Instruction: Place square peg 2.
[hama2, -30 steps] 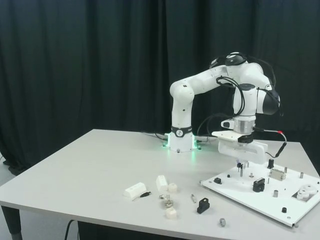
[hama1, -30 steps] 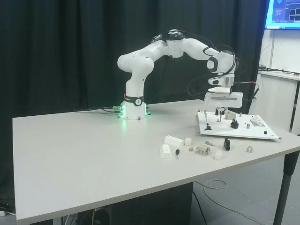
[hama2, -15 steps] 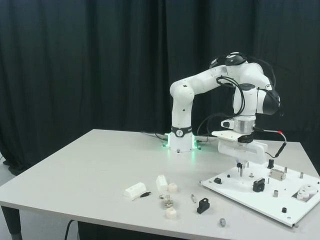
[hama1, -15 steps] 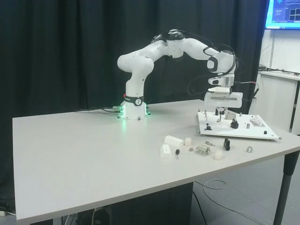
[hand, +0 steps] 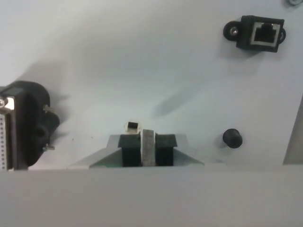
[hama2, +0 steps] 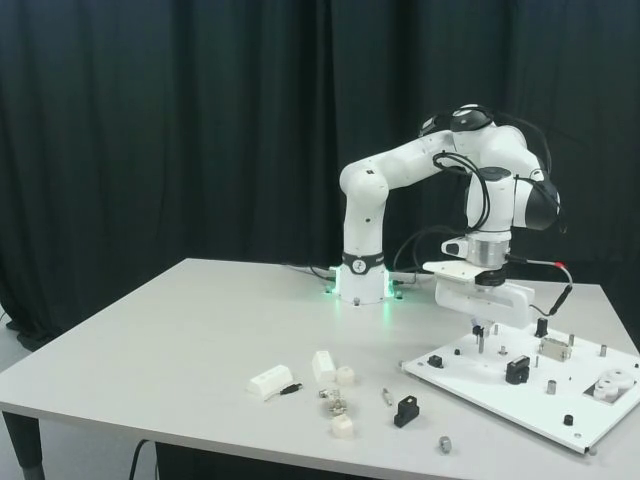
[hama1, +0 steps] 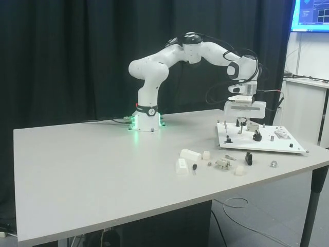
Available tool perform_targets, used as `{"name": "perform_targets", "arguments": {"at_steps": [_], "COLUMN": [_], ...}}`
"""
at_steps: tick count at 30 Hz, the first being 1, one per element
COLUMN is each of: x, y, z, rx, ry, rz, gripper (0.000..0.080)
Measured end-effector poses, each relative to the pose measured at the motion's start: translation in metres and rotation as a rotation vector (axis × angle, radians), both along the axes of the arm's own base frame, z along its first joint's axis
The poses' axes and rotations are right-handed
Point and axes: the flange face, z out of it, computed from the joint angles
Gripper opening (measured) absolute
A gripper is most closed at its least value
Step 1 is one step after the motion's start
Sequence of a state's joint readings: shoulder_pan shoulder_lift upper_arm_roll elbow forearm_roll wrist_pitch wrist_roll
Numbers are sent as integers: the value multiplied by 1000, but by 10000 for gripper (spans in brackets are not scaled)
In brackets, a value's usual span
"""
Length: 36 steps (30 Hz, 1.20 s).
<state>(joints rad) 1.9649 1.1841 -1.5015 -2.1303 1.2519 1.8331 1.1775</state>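
Gripping square peg 2 (hand: 148, 147), the pincer (hand: 148, 150) hangs over the white board (hama2: 540, 395).

White arm (hama2: 400, 165) rising from base (hama2: 362, 283), reaching sideways, then bending down at the wrist (hama2: 486, 250). Gripper (hand: 148, 147) pointed straight down, hanging low. Black fingers (hand: 129, 146) pressed from both sides against a thin grey piece, hardly any gap between them.

Robotics lab, black curtain (hama2: 200, 130), grey table (hama2: 190, 340), wall monitor (hama1: 310, 15)
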Motion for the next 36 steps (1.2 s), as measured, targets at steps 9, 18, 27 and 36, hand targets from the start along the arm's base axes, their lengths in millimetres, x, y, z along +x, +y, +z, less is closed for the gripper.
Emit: {"name": "perform_targets", "arguments": {"at_steps": [9, 18, 27, 36], "x": [1, 12, 32, 57], "y": [-1, -11, -34, -68], "z": [1, 6, 10, 3], "rx": [-6, -38, -77, -97], "ry": [-7, -59, -115, -136], "rz": [0, -4, 27, 127], "gripper": [58, 58, 58, 58]}}
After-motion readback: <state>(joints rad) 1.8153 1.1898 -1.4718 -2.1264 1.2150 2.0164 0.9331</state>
